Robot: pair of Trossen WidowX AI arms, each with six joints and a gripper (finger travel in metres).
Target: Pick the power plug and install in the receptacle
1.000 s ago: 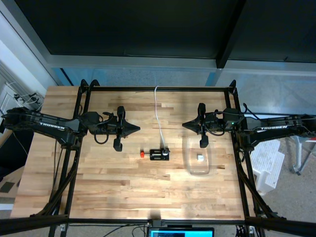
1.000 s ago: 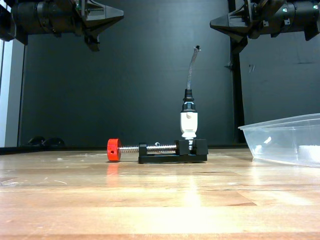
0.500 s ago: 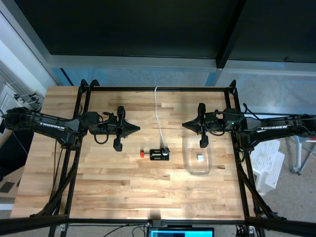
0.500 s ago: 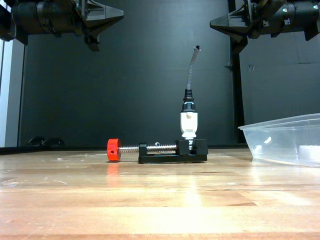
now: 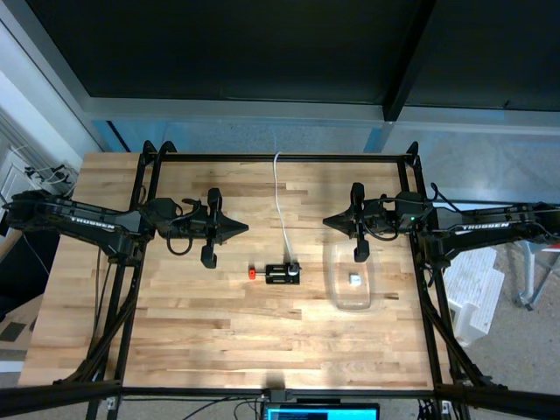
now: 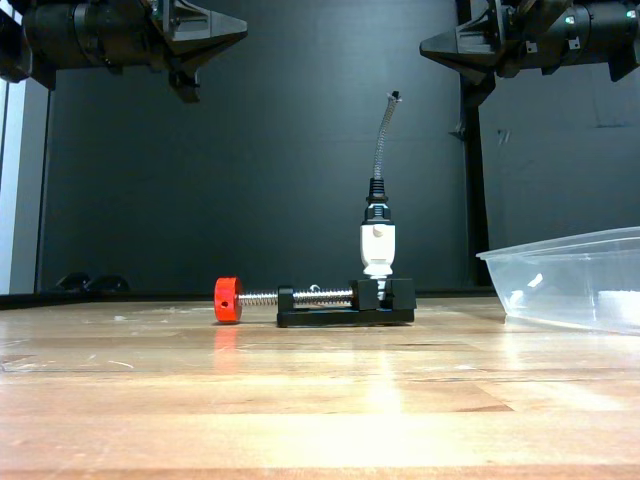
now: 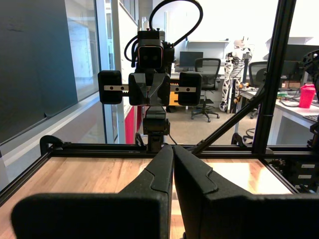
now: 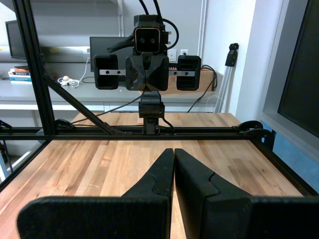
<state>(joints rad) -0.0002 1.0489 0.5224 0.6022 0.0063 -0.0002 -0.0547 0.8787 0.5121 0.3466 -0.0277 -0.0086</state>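
Observation:
The receptacle (image 6: 377, 246) is a small white socket standing upright in a black vise (image 6: 346, 303) near the table's middle, also seen from above as the receptacle (image 5: 295, 266). Its white cable (image 5: 282, 201) runs to the far edge. I cannot make out the power plug in any view. My left gripper (image 5: 243, 227) hovers high, left of and beyond the vise, shut and empty; its fingers meet in the left wrist view (image 7: 173, 149). My right gripper (image 5: 326, 222) hovers high on the right, facing it, also shut and empty (image 8: 174, 152).
A red knob (image 5: 252, 273) sticks out of the vise's left end. A clear plastic tray (image 5: 343, 299) lies right of the vise under the right arm, with a tiny white square piece (image 5: 353, 279) inside. A black frame (image 5: 280, 158) rims the table.

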